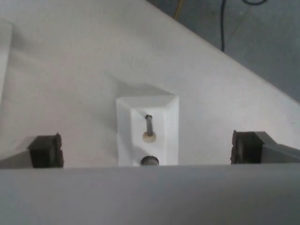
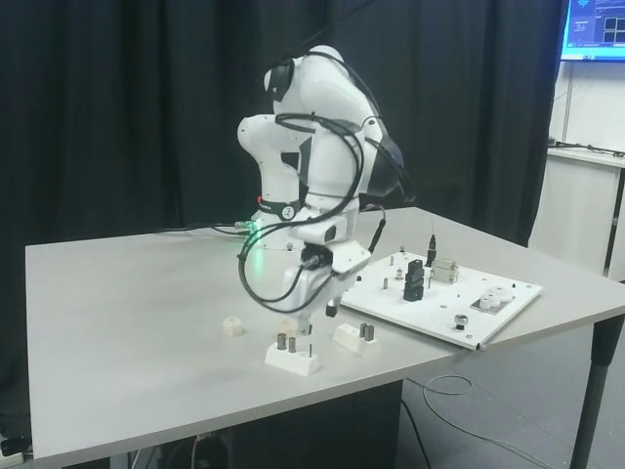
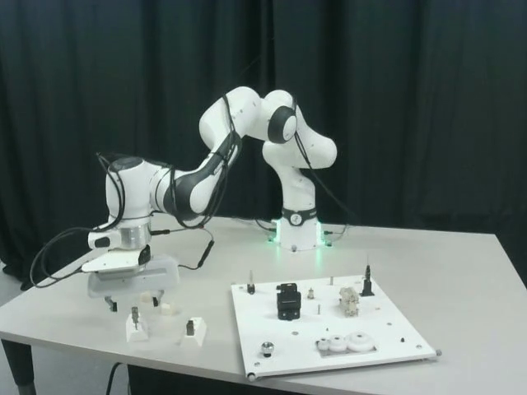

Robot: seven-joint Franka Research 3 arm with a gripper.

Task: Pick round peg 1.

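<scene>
No readable text, labels, brands or numbers anywhere. The monitor (image 2: 596,29) at the top corner of the first room view shows some lines on screen, too small to read. A small mark sits on the dark band around the arm's joint (image 2: 285,208), illegible. Nothing written on the white board (image 3: 329,329) or the peg holder (image 1: 147,129).

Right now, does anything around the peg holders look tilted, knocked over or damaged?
Nothing stands out. The white holder sits flat on the grey table with its thin peg upright, between the open fingers. A second holder nearby also stands level.
</scene>
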